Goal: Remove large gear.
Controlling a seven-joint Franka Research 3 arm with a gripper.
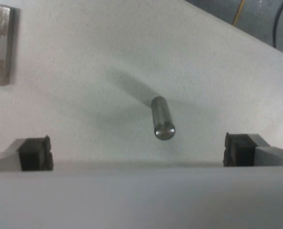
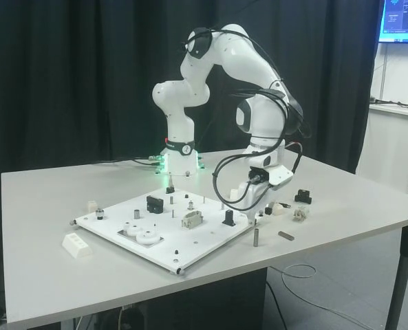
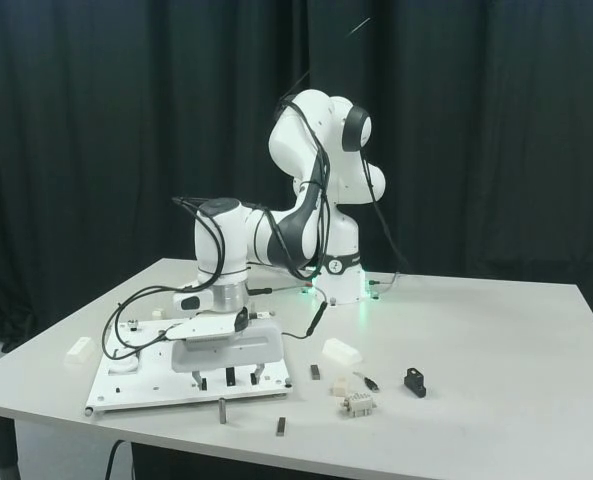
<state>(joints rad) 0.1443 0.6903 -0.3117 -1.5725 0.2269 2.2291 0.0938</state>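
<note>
Two white gears lie on the white board (image 2: 190, 251) near its front left; the larger one (image 2: 146, 238) is nearest the edge. My gripper (image 1: 137, 151) is open and holds nothing, its black pads (image 1: 36, 153) wide apart. It hovers off the board's right corner, far from the gears, in the first room view (image 2: 255, 214) and the second room view (image 3: 231, 378). Below and between the fingers a small grey metal peg (image 1: 162, 119) stands upright on the table (image 2: 256, 238) (image 3: 223, 411).
A short metal bar (image 1: 0, 43) (image 2: 285, 236) (image 3: 280, 425) lies near the peg. A white block (image 2: 76, 245), a black part (image 2: 302, 197), a grey connector (image 2: 300, 215) and a white piece (image 2: 276, 208) lie on the grey table. Small fixtures stand on the board.
</note>
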